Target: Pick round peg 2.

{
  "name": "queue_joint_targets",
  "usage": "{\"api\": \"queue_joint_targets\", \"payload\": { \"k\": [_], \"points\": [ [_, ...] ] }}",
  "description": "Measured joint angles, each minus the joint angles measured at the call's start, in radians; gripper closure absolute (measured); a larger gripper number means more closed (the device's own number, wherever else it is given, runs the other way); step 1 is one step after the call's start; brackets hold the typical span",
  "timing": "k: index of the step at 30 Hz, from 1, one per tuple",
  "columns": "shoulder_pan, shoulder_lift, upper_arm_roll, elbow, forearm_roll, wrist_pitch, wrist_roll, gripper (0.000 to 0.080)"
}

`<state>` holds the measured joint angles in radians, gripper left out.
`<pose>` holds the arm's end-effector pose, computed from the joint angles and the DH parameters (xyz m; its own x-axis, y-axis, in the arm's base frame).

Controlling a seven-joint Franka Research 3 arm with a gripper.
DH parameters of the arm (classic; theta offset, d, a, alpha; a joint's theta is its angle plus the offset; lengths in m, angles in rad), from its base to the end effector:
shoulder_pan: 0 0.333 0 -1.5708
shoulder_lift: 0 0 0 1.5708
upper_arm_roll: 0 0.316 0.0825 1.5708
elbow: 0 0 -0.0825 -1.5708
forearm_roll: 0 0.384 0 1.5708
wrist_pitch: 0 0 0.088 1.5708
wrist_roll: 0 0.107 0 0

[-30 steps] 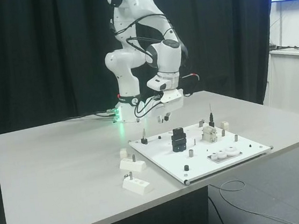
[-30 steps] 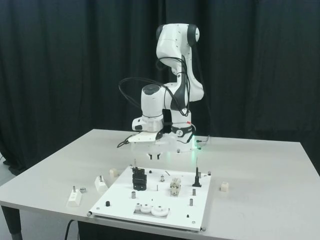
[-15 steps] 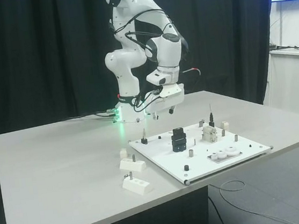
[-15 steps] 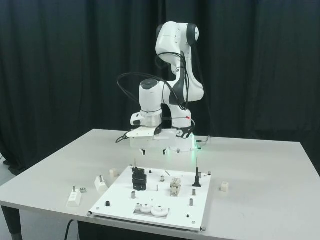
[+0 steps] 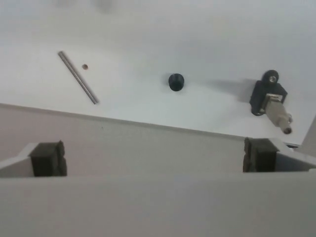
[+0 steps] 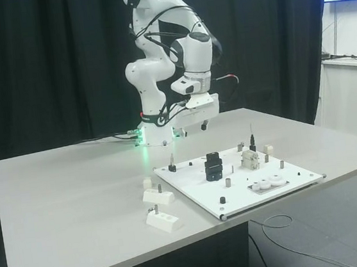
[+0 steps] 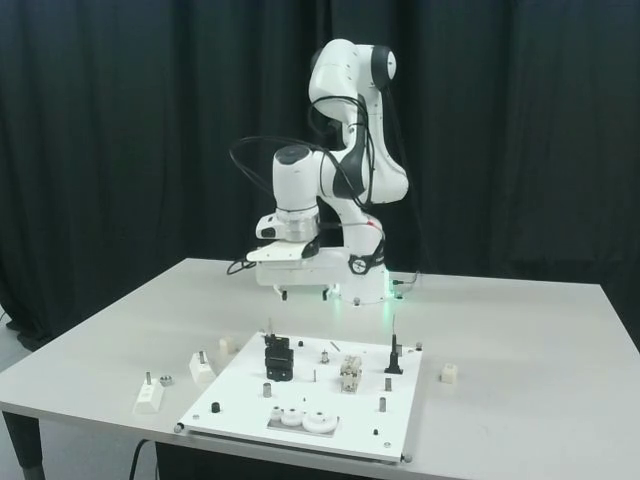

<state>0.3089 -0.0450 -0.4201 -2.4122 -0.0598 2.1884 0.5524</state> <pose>0.4602 -0.0530 0.3128 0.7993 -0.5838 -0.1425 -0.5724 -0.8118 0.1152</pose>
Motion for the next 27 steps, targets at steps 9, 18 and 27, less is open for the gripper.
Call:
{"api": "queue_joint_targets", "payload": {
  "k": [9,18,27],
  "points": [
    [0.000,-0.016,-0.012,0.001,-0.006,-0.006,-0.001,0.0003],
    [0.000,-0.016,-0.016,0.007,-0.006,-0.005,0.010,0.0003],
    [0.000,-0.016,-0.026,0.018,-0.010,0.004,0.011,0.0003]
  ]
}}
